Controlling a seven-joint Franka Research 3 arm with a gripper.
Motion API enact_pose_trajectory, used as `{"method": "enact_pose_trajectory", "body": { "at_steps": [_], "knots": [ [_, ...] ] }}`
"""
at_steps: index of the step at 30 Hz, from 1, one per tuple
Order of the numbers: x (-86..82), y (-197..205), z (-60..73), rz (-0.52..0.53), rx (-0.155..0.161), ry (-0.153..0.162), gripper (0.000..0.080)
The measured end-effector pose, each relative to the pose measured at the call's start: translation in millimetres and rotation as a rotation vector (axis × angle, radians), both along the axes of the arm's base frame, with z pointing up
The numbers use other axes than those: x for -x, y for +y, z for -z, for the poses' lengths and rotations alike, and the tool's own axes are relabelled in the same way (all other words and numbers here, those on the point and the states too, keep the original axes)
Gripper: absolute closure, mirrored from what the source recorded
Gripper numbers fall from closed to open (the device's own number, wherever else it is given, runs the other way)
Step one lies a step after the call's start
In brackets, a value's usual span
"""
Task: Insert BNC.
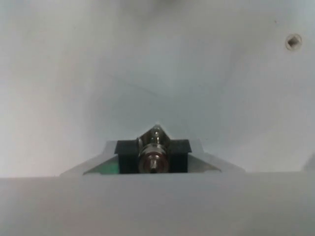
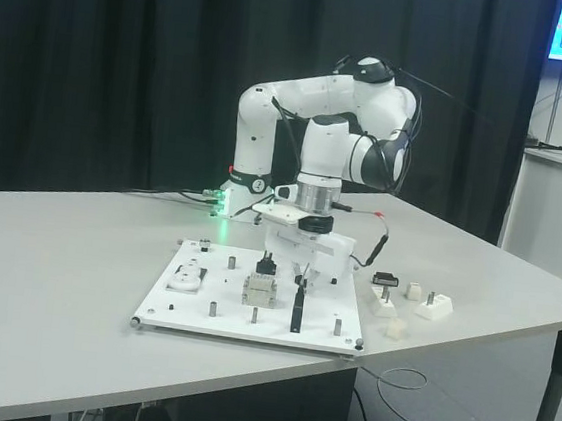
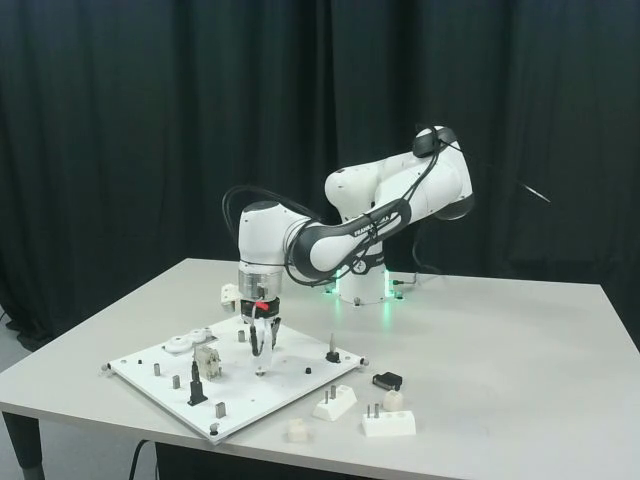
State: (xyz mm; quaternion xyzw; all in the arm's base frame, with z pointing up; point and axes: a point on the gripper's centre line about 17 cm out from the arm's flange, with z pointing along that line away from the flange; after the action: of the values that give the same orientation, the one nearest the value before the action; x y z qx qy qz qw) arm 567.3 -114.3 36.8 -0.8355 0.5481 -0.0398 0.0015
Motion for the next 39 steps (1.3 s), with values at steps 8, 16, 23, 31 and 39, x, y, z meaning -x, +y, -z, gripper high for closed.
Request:
{"method": "enact_pose_trajectory", "body": {
  "at_steps": [8, 16, 23, 31, 39],
  "knots": [
    [-0.1, 0.1, 0.0, -0.116, 0.002, 0.004, 0.0682],
    [-0.2, 0.3, 0.0, -0.205, 0.003, 0.009, 0.0682],
    [-0.4, 0.5, 0.2, -0.260, 0.005, 0.011, 0.0682],
    [-0.4, 0.9, 0.3, -0.337, 0.008, 0.014, 0.0682],
    [-0.5, 1.5, 0.3, -0.443, 0.009, 0.018, 0.0682]
  ]
}}
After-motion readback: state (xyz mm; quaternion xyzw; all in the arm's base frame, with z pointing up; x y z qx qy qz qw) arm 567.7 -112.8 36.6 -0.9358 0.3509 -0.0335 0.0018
